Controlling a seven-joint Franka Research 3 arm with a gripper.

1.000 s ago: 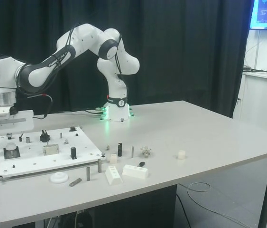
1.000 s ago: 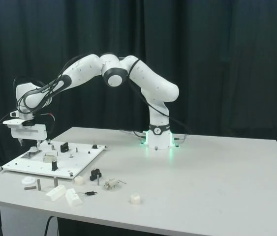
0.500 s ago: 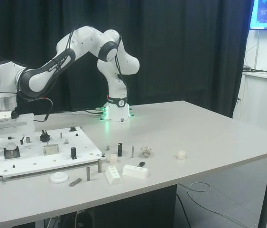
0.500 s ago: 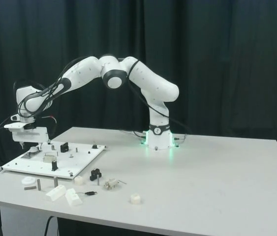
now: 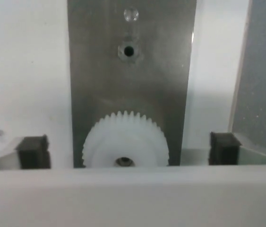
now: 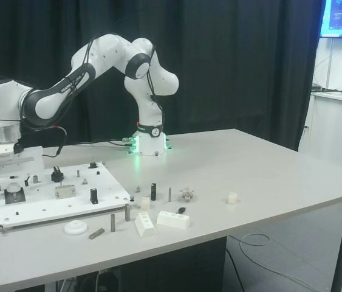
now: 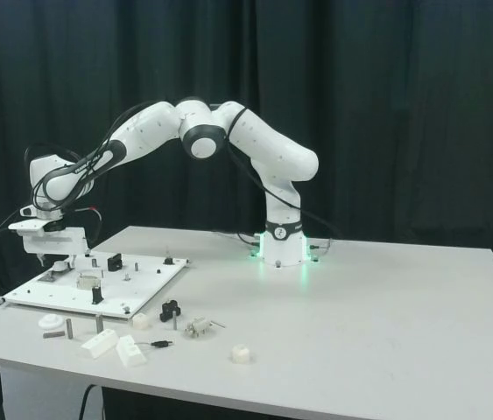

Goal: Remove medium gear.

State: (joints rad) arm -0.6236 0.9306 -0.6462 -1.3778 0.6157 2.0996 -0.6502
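Observation:
The medium gear (image 5: 124, 142) is white and toothed. It sits on a grey metal strip (image 5: 130, 80) set into the white board (image 6: 55, 205). In the wrist view my gripper (image 5: 128, 150) is open, with one black fingertip pad (image 5: 33, 151) on each side of the gear and a clear gap to its teeth. From the first room view the gripper (image 6: 10, 175) hangs just above the gear (image 6: 14, 190) at the board's far left corner. The second room view shows the gripper (image 7: 49, 254) low over the same corner of the board (image 7: 132, 289).
On the board stand black blocks (image 6: 93, 195), small pegs and a metal part (image 6: 65, 191). In front of it on the grey table lie a large white gear (image 6: 75, 228), loose pegs (image 6: 113, 223), white blocks (image 6: 158, 220), a small metal piece (image 6: 187, 194) and a white cylinder (image 6: 232, 198).
The hand has come down a little over the board's far left corner and shifted slightly away from the arm's base. Nothing on the board or table has moved.

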